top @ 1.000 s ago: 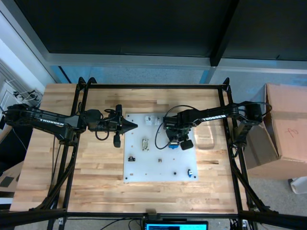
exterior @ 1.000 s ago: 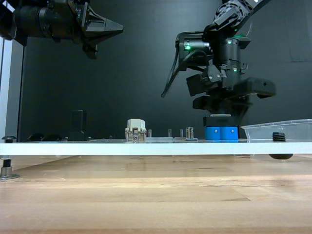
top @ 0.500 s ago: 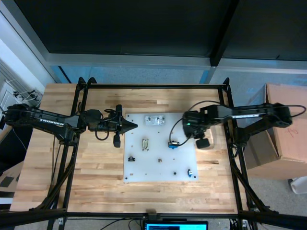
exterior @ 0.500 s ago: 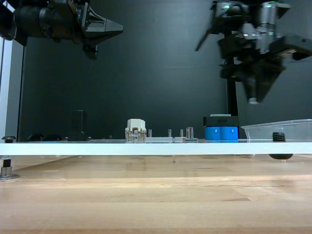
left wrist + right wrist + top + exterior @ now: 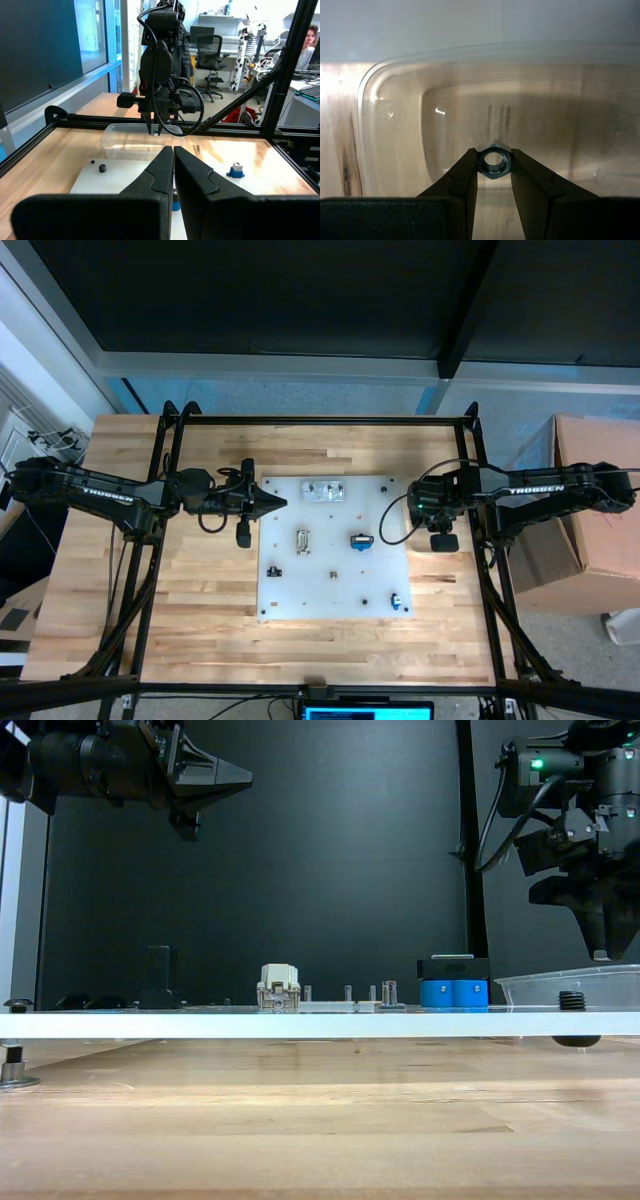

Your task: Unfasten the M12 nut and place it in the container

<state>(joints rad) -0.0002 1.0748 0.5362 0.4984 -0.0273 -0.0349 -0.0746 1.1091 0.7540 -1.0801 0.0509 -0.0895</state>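
The M12 nut point(image 5: 494, 163) is pinched at the tips of the right gripper point(image 5: 601, 956) directly above the clear container point(image 5: 390, 125) (only a straight drop separates them), while the left gripper point(image 5: 248, 776), fingers pressed together, is held high near the board's point(image 5: 300, 590) left edge.

Wooden table point(image 5: 200, 610) carries white board point(image 5: 300, 592) and clear container point(image 5: 120, 147).

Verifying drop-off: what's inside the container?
Nothing seen lying in container. Right gripper hangs over it, nut held in its fingers, hiding the floor beneath. Left gripper hovers at board's left edge.
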